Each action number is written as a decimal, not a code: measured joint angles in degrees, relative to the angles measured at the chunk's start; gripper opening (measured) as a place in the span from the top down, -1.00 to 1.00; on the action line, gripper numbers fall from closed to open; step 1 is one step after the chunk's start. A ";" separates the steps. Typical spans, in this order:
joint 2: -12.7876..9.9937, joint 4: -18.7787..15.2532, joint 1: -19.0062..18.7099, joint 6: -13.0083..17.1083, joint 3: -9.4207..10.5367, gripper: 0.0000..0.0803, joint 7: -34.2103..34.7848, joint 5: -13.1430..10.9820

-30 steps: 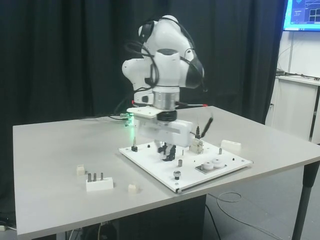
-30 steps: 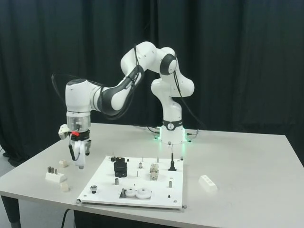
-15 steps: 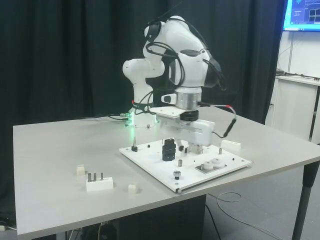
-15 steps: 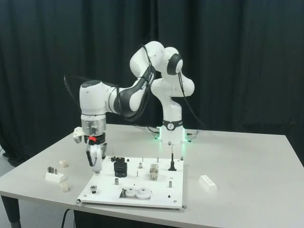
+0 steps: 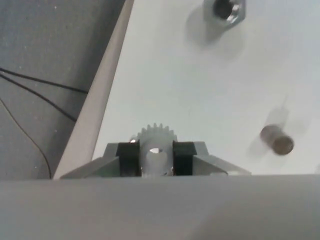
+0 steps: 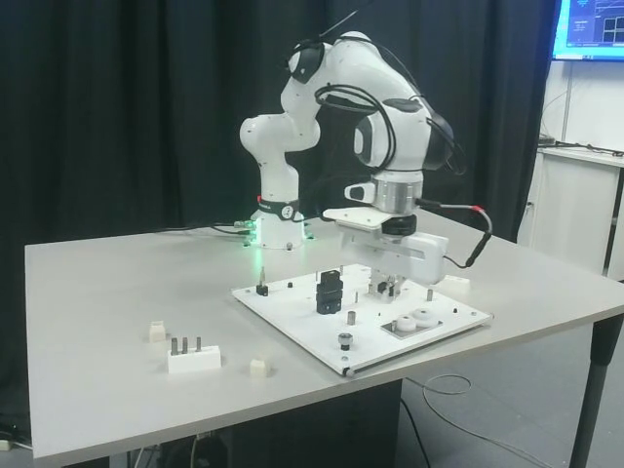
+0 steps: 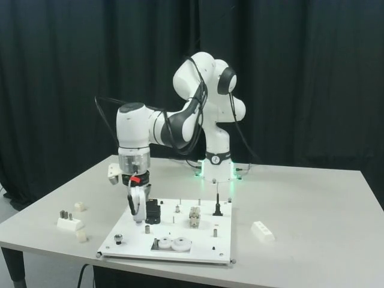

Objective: Insert small gear.

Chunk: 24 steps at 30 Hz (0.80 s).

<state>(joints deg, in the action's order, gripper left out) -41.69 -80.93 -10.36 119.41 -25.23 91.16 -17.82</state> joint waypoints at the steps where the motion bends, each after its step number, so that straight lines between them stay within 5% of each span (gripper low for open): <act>1: -0.01 0.00 -0.11 0.00 0.11 0.67 0.38 0.10; 24: -1.65 -0.27 -1.26 0.57 1.64 0.67 2.24 0.47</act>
<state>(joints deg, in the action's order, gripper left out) -43.34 -81.20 -11.62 119.98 -23.59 93.39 -17.35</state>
